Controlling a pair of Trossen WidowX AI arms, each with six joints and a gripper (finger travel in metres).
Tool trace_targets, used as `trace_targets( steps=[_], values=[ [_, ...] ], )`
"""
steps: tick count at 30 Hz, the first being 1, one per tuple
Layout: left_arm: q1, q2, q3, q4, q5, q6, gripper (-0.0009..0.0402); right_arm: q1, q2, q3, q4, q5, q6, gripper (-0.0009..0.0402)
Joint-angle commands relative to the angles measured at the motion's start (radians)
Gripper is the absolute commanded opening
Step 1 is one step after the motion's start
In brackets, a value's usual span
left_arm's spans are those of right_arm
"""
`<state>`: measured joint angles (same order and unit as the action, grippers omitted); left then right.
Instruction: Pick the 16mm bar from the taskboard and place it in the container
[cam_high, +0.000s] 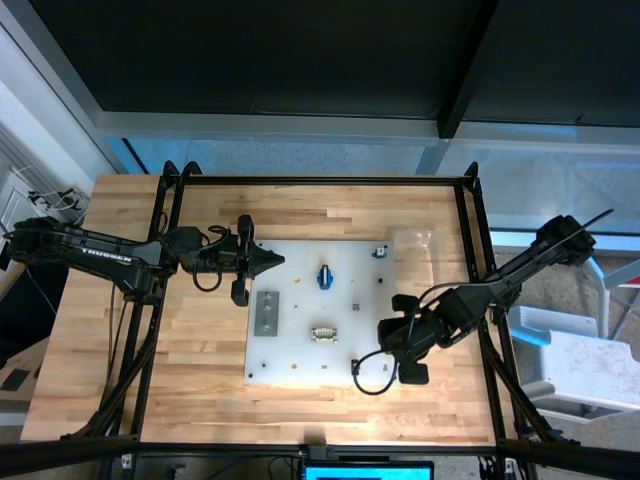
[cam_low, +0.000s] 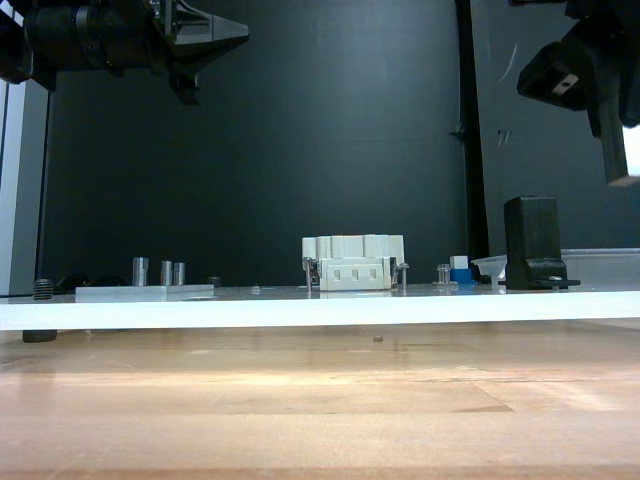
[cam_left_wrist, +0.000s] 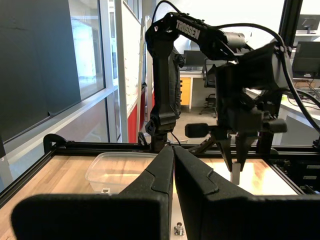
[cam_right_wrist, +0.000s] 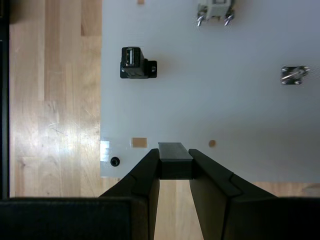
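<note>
My right gripper is shut on the 16mm bar, a short dark grey rod that hangs down from the fingers above the taskboard near its front right edge. The bar also shows in the left wrist view, held well above the board. The clear container stands on the table at the board's far right corner, away from the right gripper. Over the board's far left edge my left gripper hovers high, shut on nothing.
On the board stand a grey metal block, a blue connector, a white multi-pin connector and a stubby black block. A black frame rings the wooden table.
</note>
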<state>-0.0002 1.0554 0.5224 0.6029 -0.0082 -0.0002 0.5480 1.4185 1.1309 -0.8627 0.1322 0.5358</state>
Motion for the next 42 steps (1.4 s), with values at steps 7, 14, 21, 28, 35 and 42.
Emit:
trace_targets(
  steps=[7,14,21,28,35,42],
  values=[
    [0.000,0.000,0.000,0.000,0.000,0.000,0.0000,-0.036,-0.089,-0.001,-0.014,-0.001,-0.025,0.0032],
    [0.000,0.000,0.000,0.000,0.000,0.000,0.0000,-0.058,-0.105,-0.001,-0.019,-0.001,-0.047,0.0032],
    [0.000,0.000,0.000,0.000,0.000,0.000,0.0000,-0.130,-0.132,-0.008,-0.089,-0.003,-0.048,0.0032],
    [0.000,0.000,0.000,0.000,0.000,0.000,0.0000,-0.256,-0.192,-0.076,-0.120,-0.003,-0.079,0.0032],
    [0.000,0.000,0.000,0.000,0.000,0.000,0.0000,-0.366,-0.256,-0.146,-0.125,-0.006,-0.126,0.0032],
    [0.000,0.000,0.000,0.000,0.000,0.000,0.0000,-0.501,-0.307,-0.220,-0.126,-0.055,-0.169,0.0032]
  ],
)
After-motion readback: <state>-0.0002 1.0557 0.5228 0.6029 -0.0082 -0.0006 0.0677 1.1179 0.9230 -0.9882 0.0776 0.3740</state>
